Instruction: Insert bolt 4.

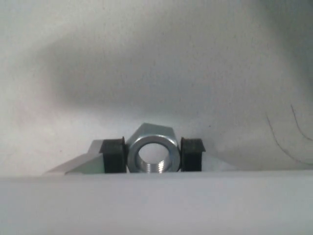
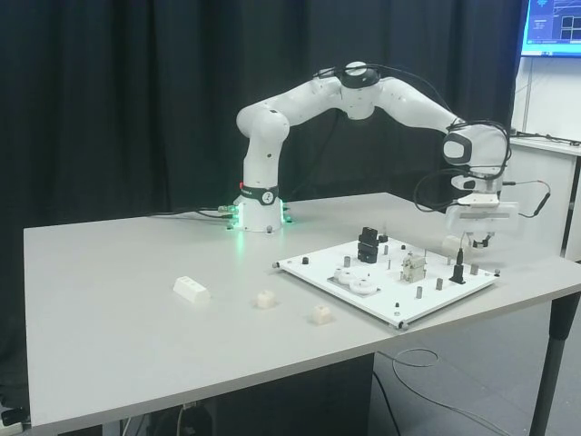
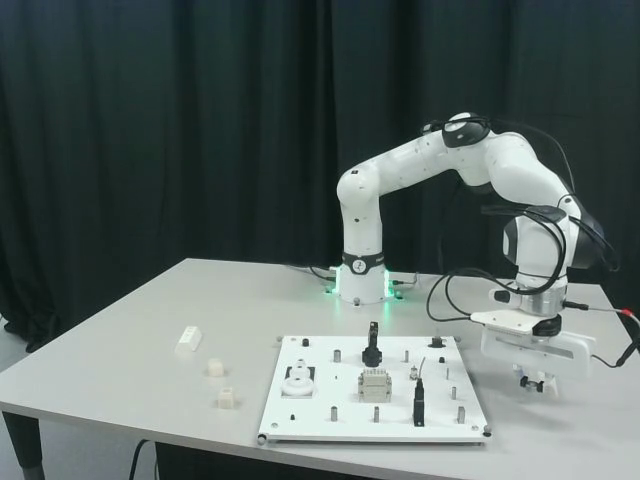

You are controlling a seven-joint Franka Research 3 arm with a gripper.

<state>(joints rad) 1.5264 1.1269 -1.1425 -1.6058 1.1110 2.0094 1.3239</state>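
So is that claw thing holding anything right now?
Yes: in the wrist view, the gripper has its two black fingers pressed against either side of a grey metal nut with a threaded hole.

Arm extended, gripper [image 1: 152, 155] pointing down, clamping nut [image 1: 152, 155].

Hand [image 3: 537, 381] off white board [image 3: 372, 428] edge; bare table [image 3: 560, 440] beneath; board parts well apart.

Even overhead light is falling across the worktop [image 2: 136, 318], casting faint shadows; green lamps are glowing at the arm's base [image 2: 259, 218]; the wrist view is looking soft and hazy.
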